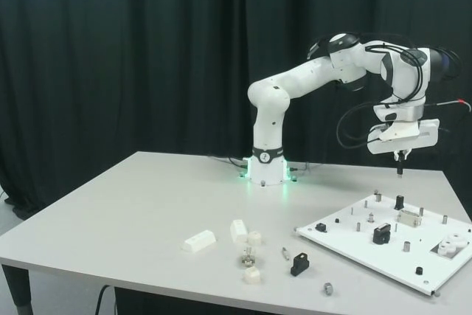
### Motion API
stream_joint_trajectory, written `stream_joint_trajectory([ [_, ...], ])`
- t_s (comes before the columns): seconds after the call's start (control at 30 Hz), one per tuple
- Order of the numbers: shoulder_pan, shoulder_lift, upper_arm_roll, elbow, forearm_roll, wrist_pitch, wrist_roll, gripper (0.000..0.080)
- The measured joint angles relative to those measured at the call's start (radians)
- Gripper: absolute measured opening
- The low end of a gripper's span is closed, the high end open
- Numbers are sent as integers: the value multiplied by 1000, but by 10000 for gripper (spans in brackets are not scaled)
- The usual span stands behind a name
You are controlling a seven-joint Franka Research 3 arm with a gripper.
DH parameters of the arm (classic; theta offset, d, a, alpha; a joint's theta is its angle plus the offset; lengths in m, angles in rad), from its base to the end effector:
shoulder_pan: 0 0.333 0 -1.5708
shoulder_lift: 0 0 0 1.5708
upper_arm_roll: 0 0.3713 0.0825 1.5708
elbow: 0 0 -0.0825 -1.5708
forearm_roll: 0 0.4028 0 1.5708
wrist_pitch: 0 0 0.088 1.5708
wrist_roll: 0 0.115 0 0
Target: Place USB.
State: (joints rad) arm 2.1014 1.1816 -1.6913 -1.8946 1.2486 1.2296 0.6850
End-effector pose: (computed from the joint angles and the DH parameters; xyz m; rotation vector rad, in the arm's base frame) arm 0.3204 0.5028 0.3715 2.9299 -0.7247 -0.5466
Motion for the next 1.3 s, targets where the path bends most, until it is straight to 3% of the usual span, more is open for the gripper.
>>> stream_joint_trajectory([
  [0.4, 0, 2, 2, 0, 0, 3, 0, 19],
  [0.6, -7, 8, 2, 0, -14, 36, 0, 19],
  [1.0, -56, 18, 2, -9, -108, 147, -13, 19],
  [1.3, -112, 18, 7, -48, -174, 241, -102, 19],
])
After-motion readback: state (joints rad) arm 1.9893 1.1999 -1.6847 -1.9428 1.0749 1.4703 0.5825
